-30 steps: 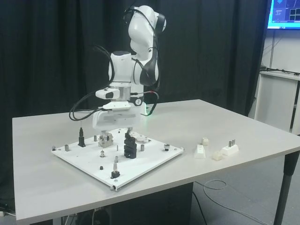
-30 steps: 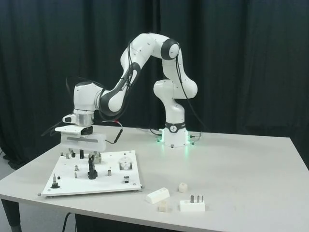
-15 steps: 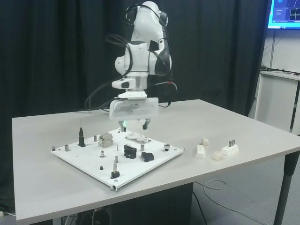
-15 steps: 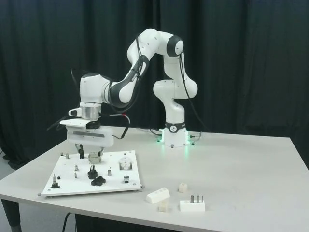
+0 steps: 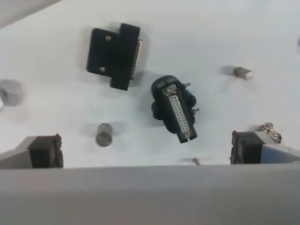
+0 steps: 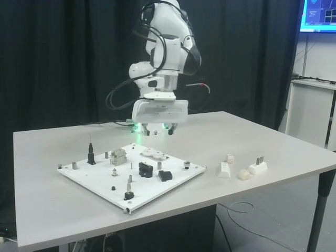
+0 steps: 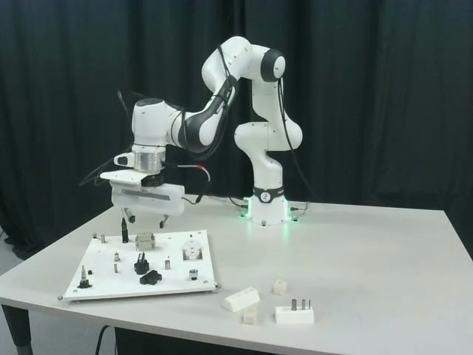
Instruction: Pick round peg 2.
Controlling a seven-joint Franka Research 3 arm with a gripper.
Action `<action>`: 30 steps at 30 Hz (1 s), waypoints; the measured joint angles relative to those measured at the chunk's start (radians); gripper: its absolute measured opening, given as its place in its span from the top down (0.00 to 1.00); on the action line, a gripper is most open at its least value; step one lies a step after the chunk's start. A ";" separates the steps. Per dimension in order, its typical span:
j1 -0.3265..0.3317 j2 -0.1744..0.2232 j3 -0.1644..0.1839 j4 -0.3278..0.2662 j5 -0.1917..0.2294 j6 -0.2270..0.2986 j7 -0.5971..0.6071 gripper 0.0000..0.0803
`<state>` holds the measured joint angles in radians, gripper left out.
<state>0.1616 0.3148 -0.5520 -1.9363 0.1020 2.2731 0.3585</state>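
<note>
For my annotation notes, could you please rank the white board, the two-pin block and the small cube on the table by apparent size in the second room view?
1. White board, clearly largest.
2. Two-pin block.
3. Small cube, smallest, though it sits slightly farther from the camera than the block.

Black connectors [image 5: 114, 55] on white board [image 6: 173, 177]

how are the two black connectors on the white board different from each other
The flat connector lies on its side with its pin face turned sideways, edge-on to the wrist camera; the rounded connector shows its grey pin face with rows of holes towards that camera. The flat one is blocky and square-cornered; the other has a rounded body. Both are black and rest loose on the white board, apart from each other.
</note>
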 joint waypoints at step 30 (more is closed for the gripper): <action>0.158 -0.026 0.011 0.012 -0.005 -0.044 0.409 0.00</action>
<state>0.3196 0.2887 -0.5408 -1.9240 0.0967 2.2289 0.7673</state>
